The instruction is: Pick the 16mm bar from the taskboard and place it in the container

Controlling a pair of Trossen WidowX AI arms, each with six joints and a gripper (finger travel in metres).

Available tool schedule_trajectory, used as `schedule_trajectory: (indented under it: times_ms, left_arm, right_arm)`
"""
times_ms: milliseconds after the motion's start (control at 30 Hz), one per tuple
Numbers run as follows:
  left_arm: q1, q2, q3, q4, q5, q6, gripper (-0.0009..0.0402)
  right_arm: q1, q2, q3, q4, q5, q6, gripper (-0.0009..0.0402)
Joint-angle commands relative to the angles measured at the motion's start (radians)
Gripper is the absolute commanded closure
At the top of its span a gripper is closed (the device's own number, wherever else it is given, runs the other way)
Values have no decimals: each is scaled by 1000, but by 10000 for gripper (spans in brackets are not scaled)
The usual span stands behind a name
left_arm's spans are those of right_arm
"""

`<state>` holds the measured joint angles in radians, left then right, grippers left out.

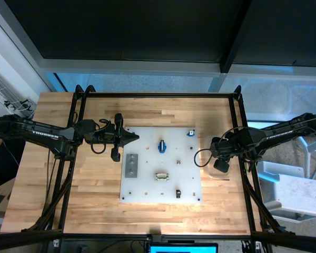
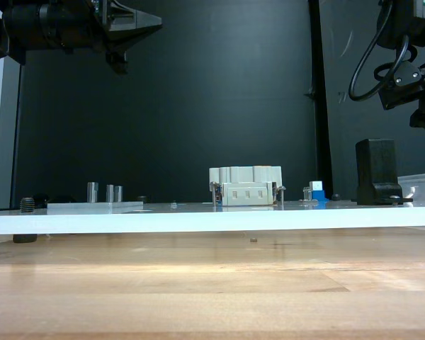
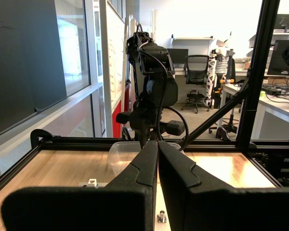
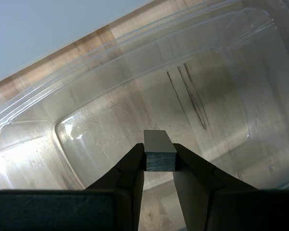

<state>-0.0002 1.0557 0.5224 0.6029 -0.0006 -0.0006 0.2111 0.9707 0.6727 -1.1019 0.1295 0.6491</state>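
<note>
Right of centre in the high view, just off the taskboard's (image 1: 147,179) edge, the right gripper (image 4: 160,160) hangs over the container (image 4: 135,96). Its fingers are clamped on the 16mm bar (image 4: 159,144), which points down at the tub's clear floor. Dropped from here, the bar could bounce or tip against a wall, and a skewed release might catch the rim. Left of centre, the left gripper (image 1: 130,137) sits pinched shut and empty over the board's left edge.

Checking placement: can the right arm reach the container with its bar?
Likely yes: the right gripper, shut on the bar, hangs over the open container, nothing between. The left gripper, shut, hovers over the taskboard's edge.
</note>
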Motion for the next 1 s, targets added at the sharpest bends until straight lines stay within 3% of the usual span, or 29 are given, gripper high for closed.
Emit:
schedule_trajectory:
  times_ms: [33, 500, 1000]
  left_arm:
    - [0, 0, 0, 0, 0, 0, 393]
    - [0, 0, 0, 0, 0, 0, 393]
    - [0, 0, 0, 0, 0, 0, 393]
  right_arm:
    - [1, 1, 0, 0, 0, 1, 288]
    - [1, 1, 0, 1, 1, -10, 200]
    - [1, 1, 0, 23, 1, -10, 192]
